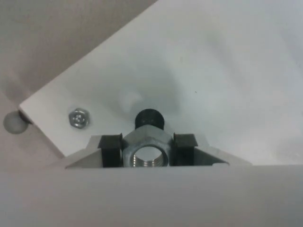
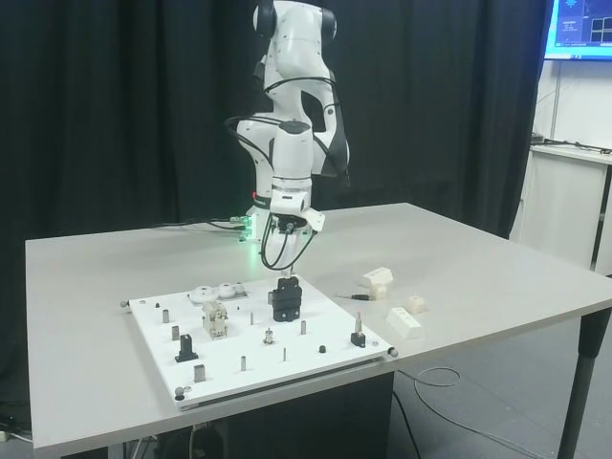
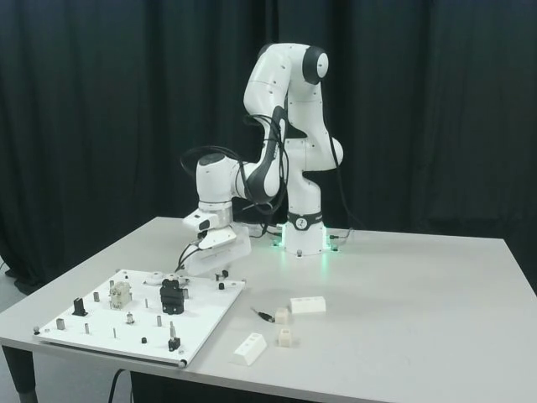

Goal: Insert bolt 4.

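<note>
My gripper (image 1: 147, 150) is shut on a bolt (image 1: 147, 153) with a hexagonal grey metal head and a threaded bore, clamped between the black pads (image 1: 110, 149). Just beyond the head a black round part (image 1: 149, 118) shows; I cannot tell whether it belongs to the bolt or to the board. The gripper (image 2: 287, 274) (image 3: 222, 273) hangs low over the far corner of the white board (image 1: 213, 71) (image 2: 220, 382) (image 3: 201, 323). A small hex nut (image 1: 79, 117) sits at that corner of the board.
A black block (image 2: 287, 301) (image 3: 172, 295) stands on the board close to the gripper, among several pegs and small fixtures. White blocks (image 2: 378, 279) (image 3: 308, 304) and a small black tool (image 2: 354, 296) lie on the grey table beside the board. The arm's base (image 3: 302, 239) glows green.
</note>
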Motion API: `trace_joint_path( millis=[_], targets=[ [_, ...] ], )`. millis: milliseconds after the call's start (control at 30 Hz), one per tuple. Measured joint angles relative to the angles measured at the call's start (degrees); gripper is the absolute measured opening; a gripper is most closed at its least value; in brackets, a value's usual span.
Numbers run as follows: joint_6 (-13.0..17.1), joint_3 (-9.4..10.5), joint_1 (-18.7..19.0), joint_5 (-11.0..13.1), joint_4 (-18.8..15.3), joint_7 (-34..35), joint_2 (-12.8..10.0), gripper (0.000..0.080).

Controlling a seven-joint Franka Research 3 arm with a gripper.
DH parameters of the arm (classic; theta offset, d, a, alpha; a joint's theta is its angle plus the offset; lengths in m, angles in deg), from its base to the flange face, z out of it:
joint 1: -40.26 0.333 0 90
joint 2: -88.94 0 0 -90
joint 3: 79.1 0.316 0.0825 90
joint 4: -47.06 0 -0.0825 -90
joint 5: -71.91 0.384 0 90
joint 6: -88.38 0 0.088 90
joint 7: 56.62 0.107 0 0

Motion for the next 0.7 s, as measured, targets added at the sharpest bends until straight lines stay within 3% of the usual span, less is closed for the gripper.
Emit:
trace_joint_path(
  millis=[333,700],
  targets=[
    [1.47,0.23,0.08,0.00,0.00,0.04,-1.72,0.0225],
    [1.53,0.26,0.30,0.00,0.01,0.04,-1.81,0.0225]
  ],
)
